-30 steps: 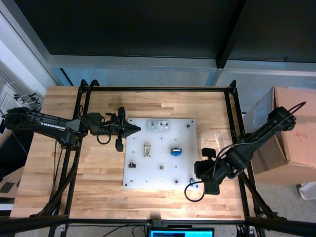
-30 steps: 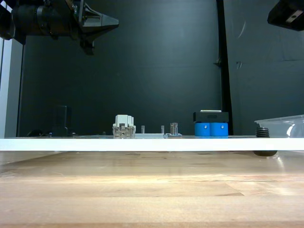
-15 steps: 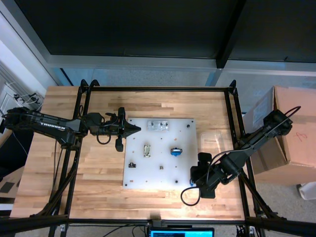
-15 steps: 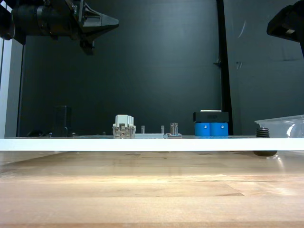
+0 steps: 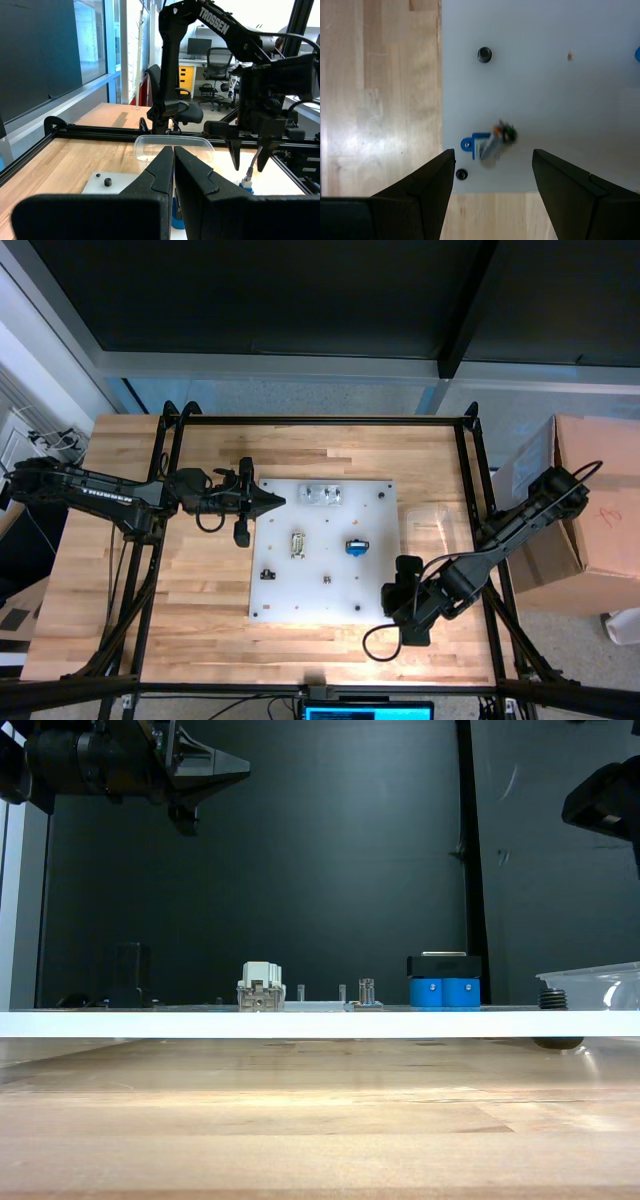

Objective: Remove the RJ45 connector from the taskboard and place in the container

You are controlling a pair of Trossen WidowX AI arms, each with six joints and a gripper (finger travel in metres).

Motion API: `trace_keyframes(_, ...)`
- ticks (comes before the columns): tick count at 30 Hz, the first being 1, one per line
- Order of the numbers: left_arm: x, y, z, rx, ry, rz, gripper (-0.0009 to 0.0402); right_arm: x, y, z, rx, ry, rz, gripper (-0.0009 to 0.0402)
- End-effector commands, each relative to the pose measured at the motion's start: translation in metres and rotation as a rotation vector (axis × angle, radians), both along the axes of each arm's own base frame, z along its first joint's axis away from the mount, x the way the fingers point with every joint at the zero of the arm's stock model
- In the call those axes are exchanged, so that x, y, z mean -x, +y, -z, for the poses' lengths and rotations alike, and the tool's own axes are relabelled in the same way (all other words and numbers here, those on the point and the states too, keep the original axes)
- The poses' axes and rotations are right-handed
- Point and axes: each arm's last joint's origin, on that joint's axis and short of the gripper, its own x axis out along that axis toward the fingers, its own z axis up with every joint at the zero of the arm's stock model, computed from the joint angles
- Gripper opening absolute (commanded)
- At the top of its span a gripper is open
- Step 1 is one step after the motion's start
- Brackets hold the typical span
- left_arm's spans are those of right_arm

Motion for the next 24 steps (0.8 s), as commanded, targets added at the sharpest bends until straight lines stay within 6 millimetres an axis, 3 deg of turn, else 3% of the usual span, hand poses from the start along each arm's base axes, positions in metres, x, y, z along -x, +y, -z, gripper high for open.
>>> trace_keyframes(1,0.0,0.0,0.0,0.0,0.0,0.0,0.0,-0.002,0.002,0.004,0.003,0.001,-0.007,0.0215)
trace_keyframes(13,0.0,0.0,0.0,0.0,0.0,0.0,0.0,-0.002,0.002,0.02,-0.013,-0.024,-0.014,0.0209)
trace_keyframes(24,0.0,0.0,0.0,0.0,0.0,0.0,0.0,0.0,0.002,0.021,-0.005,-0.024,-0.031,0.0135)
